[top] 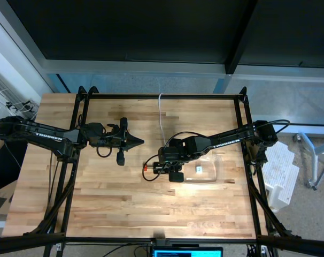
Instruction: Remove the power plug from the receptacle and place in the container
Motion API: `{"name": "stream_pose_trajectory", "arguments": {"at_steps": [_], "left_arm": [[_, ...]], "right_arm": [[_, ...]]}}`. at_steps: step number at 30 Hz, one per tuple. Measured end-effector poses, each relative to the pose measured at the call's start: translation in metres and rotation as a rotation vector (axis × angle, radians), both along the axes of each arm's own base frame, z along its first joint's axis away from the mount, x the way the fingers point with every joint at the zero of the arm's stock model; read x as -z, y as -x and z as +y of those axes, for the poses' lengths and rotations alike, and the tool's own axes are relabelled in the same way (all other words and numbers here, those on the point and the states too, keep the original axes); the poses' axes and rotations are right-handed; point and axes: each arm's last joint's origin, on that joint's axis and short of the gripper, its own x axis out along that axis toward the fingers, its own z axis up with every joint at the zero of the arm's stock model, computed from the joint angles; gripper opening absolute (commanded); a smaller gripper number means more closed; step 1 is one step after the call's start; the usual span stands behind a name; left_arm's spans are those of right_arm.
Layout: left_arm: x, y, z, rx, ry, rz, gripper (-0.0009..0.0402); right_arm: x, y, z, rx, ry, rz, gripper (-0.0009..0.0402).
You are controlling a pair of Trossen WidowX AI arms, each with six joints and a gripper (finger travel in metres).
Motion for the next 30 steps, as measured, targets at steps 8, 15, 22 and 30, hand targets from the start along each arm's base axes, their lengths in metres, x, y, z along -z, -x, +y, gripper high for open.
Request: {"name": "stream_pose_trajectory", "arguments": {"at_steps": [8, 15, 22, 30], "left_arm": [[0.0001, 0.0000, 0.0000, 0.000, 0.000, 0.000, 0.0000], [0.0001, 0.0000, 0.0000, 0.000, 0.000, 0.000, 0.0000], [0.0001, 0.0000, 0.0000, 0.000, 0.000, 0.000, 0.0000], [0.0001, 0.0000, 0.0000, 0.000, 0.000, 0.000, 0.0000]], "right_arm": [[-0.0001, 0.0000, -0.0006, 0.001, 0.000, 0.000, 0.0000], [-0.0012, 0.0006, -0.0008, 0.002, -0.001, -0.001, 0.0000], [-0.0051, 0.0013, -0.0010, 0.001, -0.001, 0.009, 0.0000], [-0.0078, 0.0013, -0.0017, 0.003, 0.000, 0.017, 0.0000]]}}
